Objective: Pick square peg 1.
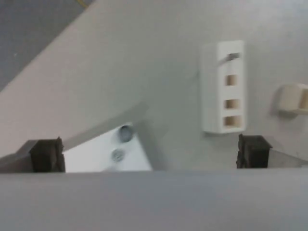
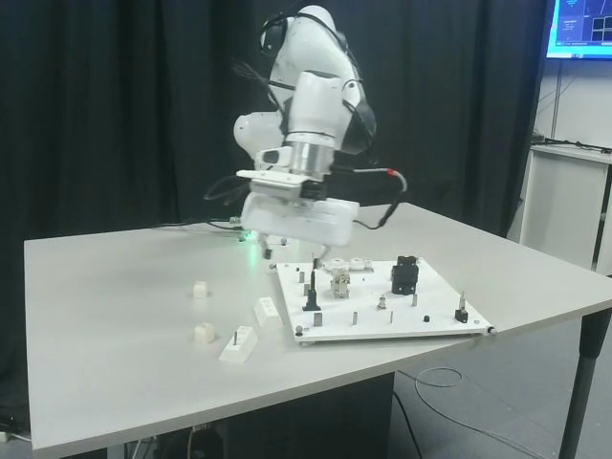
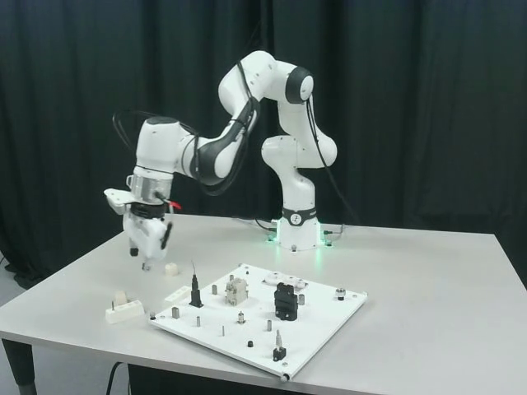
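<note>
A small white square peg lies alone on the grey table, left of the white board. My gripper hangs above the table between this peg and the board's near-left corner. It is open and holds nothing. In the wrist view its black fingertips stand far apart. That view shows a white holder block with several square holes and a thin pin at one end. A small white piece lies beside the holder. The lone peg does not show there.
The white assembly board carries several small upright parts, and its corner shows in the wrist view. The holder block, a round white piece and a small flat block lie near the table's front edge.
</note>
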Robot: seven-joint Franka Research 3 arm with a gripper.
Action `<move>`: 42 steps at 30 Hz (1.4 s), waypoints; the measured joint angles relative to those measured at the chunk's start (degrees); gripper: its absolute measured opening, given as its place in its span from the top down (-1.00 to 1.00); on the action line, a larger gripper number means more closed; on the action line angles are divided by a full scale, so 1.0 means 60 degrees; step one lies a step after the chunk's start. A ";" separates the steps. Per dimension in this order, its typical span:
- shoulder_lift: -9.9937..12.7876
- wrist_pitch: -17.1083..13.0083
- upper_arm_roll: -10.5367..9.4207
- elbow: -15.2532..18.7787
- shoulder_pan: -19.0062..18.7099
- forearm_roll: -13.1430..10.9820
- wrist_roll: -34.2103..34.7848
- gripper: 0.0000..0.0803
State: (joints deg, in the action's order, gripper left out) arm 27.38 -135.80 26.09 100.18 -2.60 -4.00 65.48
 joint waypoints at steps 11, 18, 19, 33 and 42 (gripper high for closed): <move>0.0516 0.0009 -0.0010 -0.0383 0.0815 -0.0423 0.0116 -0.99; 0.1047 0.0128 -0.0011 -0.0887 0.1245 -0.1103 0.0117 -0.99; 0.1127 0.0164 -0.0010 -0.0975 0.1297 -0.1177 0.0117 -0.99; 0.2302 0.1041 -0.0066 -0.2433 0.1784 -0.1516 -0.1355 -0.99; 0.2932 0.1682 -0.0090 -0.3295 0.2022 -0.1957 -0.1434 -0.99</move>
State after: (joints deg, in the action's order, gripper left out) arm 44.97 -125.71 25.54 80.42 9.53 -15.75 56.87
